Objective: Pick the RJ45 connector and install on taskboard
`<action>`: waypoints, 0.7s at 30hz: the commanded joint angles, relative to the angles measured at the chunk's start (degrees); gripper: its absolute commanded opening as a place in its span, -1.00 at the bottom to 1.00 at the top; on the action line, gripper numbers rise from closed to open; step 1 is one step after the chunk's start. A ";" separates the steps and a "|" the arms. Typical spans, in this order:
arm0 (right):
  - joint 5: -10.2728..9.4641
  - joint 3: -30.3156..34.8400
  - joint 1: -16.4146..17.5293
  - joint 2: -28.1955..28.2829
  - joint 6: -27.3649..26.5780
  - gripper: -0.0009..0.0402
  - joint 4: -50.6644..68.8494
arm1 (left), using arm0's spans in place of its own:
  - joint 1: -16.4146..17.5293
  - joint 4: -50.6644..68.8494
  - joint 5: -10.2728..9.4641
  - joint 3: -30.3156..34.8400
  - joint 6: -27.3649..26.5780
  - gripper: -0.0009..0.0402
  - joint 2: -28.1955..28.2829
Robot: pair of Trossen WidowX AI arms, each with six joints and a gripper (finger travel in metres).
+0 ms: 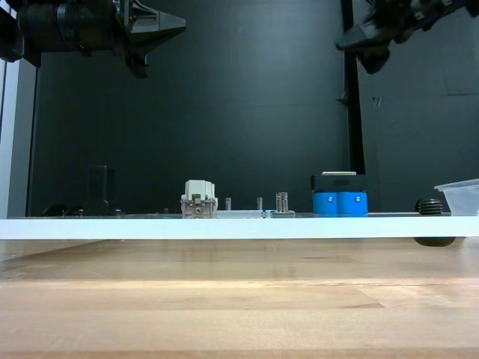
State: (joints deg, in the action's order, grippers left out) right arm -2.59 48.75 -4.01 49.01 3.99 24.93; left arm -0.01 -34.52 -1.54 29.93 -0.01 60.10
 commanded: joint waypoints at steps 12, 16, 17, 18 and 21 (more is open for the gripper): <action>0.09 5.92 1.03 0.09 7.50 -0.96 25.27 | 0.02 0.00 0.00 0.02 0.00 -0.96 0.02; 0.07 5.92 1.90 0.09 9.55 -0.96 28.79 | 0.02 0.00 0.00 0.02 0.00 -0.96 0.02; 0.11 5.92 2.16 0.09 10.10 -0.96 29.53 | 0.00 0.00 0.00 0.02 0.02 -0.96 0.02; 0.17 5.92 2.36 0.09 10.73 -0.96 30.23 | 0.00 0.00 0.00 0.02 0.02 -0.96 0.00; 0.15 5.92 2.97 0.09 12.33 -0.96 32.37 | 0.00 0.00 0.00 0.02 0.00 -0.96 0.02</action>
